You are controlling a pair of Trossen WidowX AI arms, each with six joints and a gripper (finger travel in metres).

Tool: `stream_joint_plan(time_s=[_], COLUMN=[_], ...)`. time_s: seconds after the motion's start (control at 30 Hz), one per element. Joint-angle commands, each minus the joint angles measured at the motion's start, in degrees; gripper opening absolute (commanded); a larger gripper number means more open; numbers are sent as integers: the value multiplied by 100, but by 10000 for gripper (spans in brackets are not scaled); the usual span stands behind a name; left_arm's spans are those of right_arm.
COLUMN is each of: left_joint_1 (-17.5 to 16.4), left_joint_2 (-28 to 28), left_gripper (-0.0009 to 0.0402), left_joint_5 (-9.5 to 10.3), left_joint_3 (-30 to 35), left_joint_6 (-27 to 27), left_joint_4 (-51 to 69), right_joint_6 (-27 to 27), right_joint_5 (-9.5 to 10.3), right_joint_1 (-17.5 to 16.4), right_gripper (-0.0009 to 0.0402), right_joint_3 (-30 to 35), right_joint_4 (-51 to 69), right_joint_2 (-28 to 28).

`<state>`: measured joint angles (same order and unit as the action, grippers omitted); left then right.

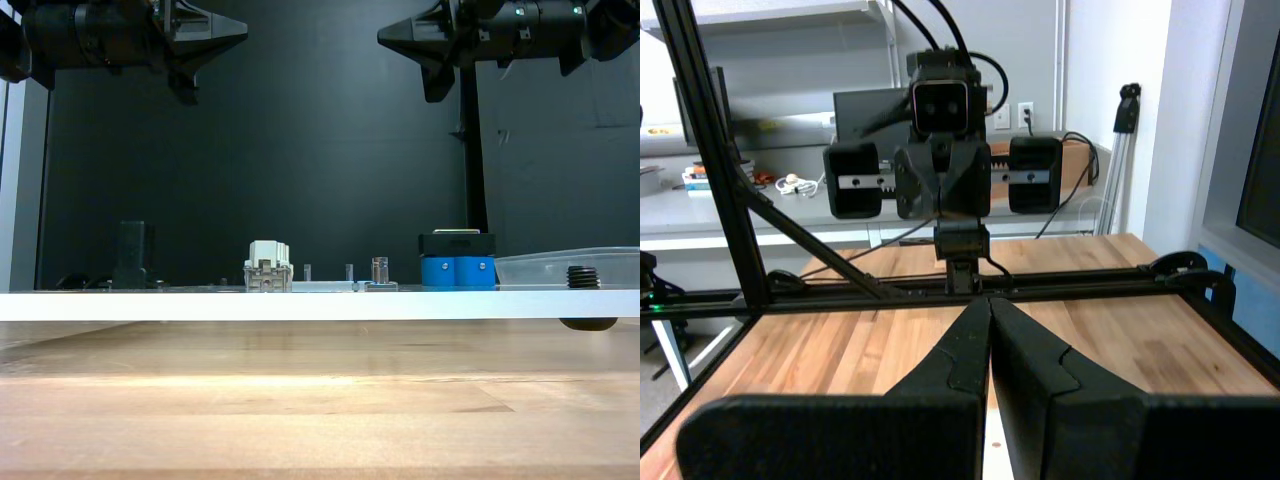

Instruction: Pick the RJ45 connector and install on taskboard

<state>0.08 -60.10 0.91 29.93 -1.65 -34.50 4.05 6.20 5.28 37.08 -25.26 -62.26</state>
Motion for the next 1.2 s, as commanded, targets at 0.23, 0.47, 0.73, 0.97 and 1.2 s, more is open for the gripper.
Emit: stream_joint_plan(time_s=[0.23,0.47,0.73,0.97,1.2], left_joint_1=[0,0,0,0,0], left_joint_2=[0,0,-2,-2,-2], left_gripper=[0,0,0,0,0], left_joint_5=[-2,-2,-2,-2,-2], left_joint_3=[2,2,2,2,2], left_joint_6=[2,2,2,2,2], left_joint_4=[-2,-2,-2,-2,-2], right_joint_6=[4,2,0,0,0], right_joint_5=[-7,-9,-9,-11,-9], right_joint_1=[-2,-2,-4,-4,-2], right_gripper=[0,0,0,0,0], right_joint_3=[-197,-197,-197,-197,-197], right_joint_4=[-136,-216,-249,-249,-247], right_joint_2=[-9,-9,-9,-9,-9])
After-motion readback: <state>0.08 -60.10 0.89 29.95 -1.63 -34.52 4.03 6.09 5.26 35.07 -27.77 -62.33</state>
